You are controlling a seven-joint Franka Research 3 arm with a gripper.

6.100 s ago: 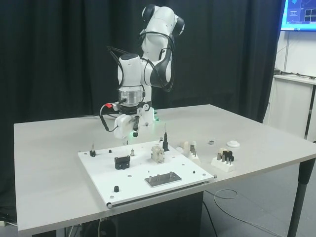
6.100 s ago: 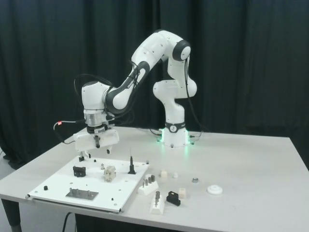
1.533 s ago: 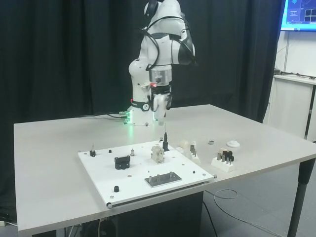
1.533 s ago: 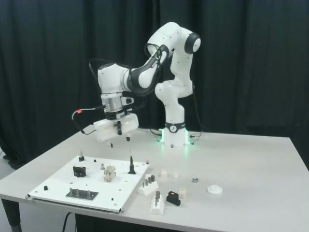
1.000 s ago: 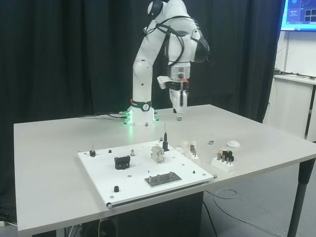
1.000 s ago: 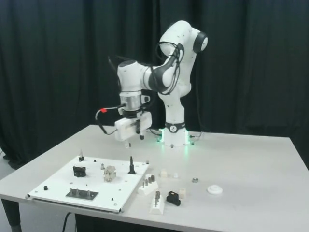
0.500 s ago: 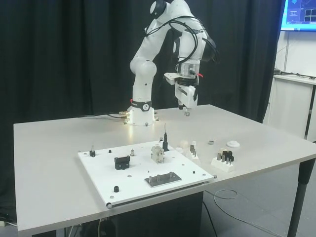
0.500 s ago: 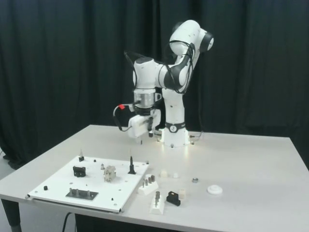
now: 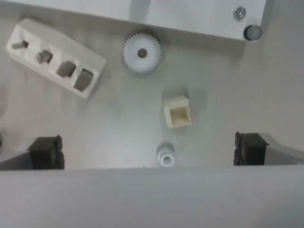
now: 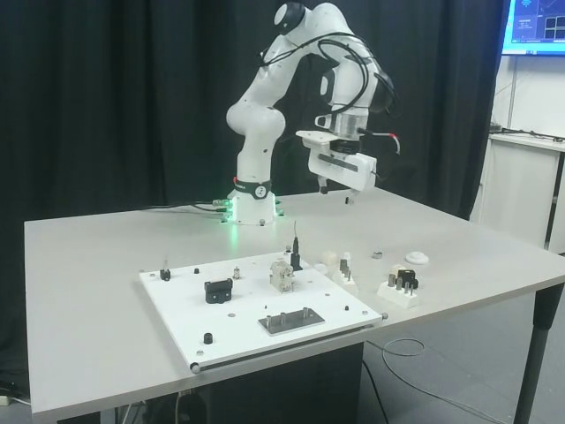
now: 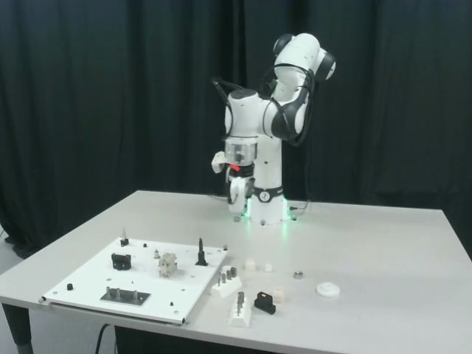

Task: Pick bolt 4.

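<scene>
The two black fingertips (image 9: 45, 152) stand wide apart with nothing gripped between them, so the gripper (image 9: 147, 151) is fully spread and empty. In the room views the gripper (image 10: 336, 191) hangs high over the grey table (image 10: 79, 265), near the arm's base (image 11: 265, 209) with its green glow, well apart from the parts laid out nearer the front edge. Seen from the wrist, far below the fingers, a small white bushing (image 9: 165, 156) lies on the table, and just beside it sits a hollow, open-topped cube (image 9: 177, 112). Past the cube is a white toothed gear (image 9: 141, 52), close to the edge of the white assembly board (image 9: 199, 16). Off to one side of the gear lies a white holder block (image 9: 97, 64) with four pockets in a row, and the bolts (image 9: 65, 69) stand in those pockets; which of them is bolt 4 cannot be told. The block is not under the gap between the fingers, and nothing touches it. In the second room view the holder block (image 11: 223, 287) rests on the table just beside the board's corner (image 11: 214, 276), with dark bolts upright in it.
</scene>
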